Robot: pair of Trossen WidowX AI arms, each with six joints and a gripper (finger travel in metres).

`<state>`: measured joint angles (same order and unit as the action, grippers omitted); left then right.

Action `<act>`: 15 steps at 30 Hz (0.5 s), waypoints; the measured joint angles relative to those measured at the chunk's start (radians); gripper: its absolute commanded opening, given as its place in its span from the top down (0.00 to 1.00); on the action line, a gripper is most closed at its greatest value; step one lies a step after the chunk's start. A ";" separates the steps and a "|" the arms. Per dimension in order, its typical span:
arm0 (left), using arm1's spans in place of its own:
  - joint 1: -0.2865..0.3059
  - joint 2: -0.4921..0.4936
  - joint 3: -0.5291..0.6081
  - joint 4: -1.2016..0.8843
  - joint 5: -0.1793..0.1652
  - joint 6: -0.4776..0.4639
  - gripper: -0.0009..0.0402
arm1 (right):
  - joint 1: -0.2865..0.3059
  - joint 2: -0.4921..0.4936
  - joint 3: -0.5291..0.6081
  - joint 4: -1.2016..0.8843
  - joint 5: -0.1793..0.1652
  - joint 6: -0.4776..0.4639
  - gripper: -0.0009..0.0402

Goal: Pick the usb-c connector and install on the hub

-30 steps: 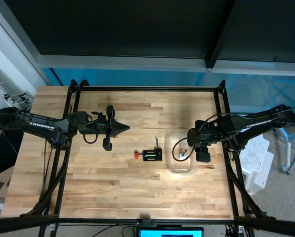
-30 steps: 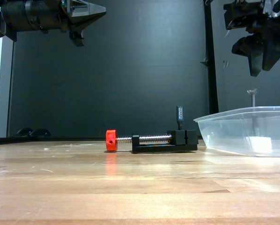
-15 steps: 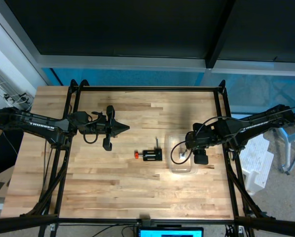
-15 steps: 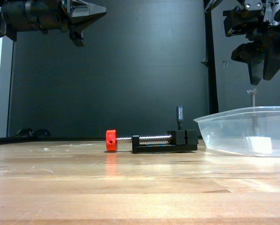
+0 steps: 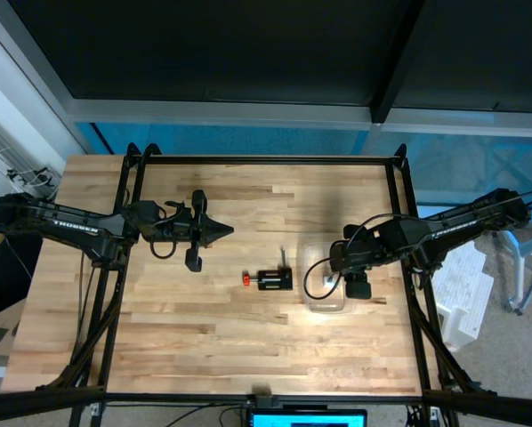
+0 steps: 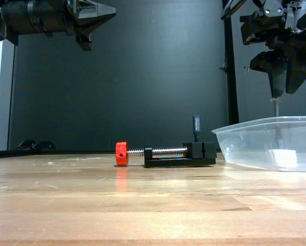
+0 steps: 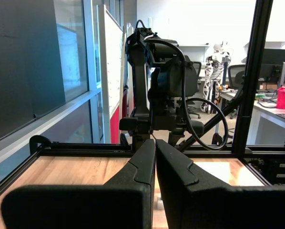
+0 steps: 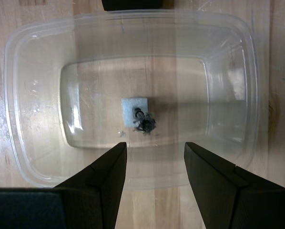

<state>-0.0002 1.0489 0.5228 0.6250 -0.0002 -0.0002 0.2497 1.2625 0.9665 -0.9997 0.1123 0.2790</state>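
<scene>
The hub (image 5: 271, 279), a small black block with an orange-red tip (image 6: 121, 153), lies on the table left of the clear tray (image 5: 326, 307). The usb-c connector (image 8: 143, 123), a tiny dark piece, sits in the tray against a small whitish square (image 8: 134, 110). My right gripper (image 8: 154, 177) hangs open straight above the tray (image 8: 18, 95), holding nothing, with the connector showing between its fingers. It is seen high over the tray (image 6: 245, 143) in the low view (image 6: 285, 82). My left gripper (image 5: 226, 231) is shut and empty, held high at the left, away from the hub.
A thin upright stem (image 6: 277, 115) rises from inside the tray. A short dark post (image 6: 196, 125) stands on the hub's block. The black frame rails (image 5: 399, 205) border the wooden table (image 5: 204, 329).
My right gripper has come down and slightly left over the tray. The left arm and the hub have not moved.
</scene>
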 measured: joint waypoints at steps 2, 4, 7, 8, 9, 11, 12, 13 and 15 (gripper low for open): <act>0.000 0.000 0.000 0.000 0.000 0.000 0.98 | 0.001 0.007 0.000 0.004 0.000 0.000 0.57; 0.000 0.000 0.000 0.000 0.000 0.000 0.98 | 0.002 0.013 -0.001 0.008 0.000 0.000 0.57; 0.000 0.000 0.000 0.000 0.000 0.000 0.98 | 0.003 0.022 -0.001 0.018 0.000 0.000 0.57; 0.000 0.000 0.000 0.000 0.000 0.000 0.98 | 0.003 0.024 -0.001 0.019 0.000 0.000 0.57; 0.000 0.000 0.000 0.000 0.000 0.000 0.98 | 0.004 0.026 -0.001 0.019 0.000 0.000 0.57; 0.000 0.000 0.000 0.000 0.000 0.000 0.98 | 0.005 0.031 -0.001 0.021 0.000 0.000 0.57; 0.000 0.000 0.000 0.000 0.000 0.000 0.98 | 0.005 0.034 -0.001 0.022 0.000 0.000 0.57; 0.000 0.000 0.000 0.000 0.000 0.000 0.98 | 0.006 0.037 -0.001 0.023 0.000 0.000 0.57; 0.000 0.000 0.000 0.001 0.000 0.000 0.98 | 0.008 0.042 -0.001 0.028 0.000 0.001 0.57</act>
<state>-0.0002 1.0489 0.5224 0.6258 -0.0002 -0.0002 0.2573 1.3041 0.9657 -0.9714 0.1123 0.2798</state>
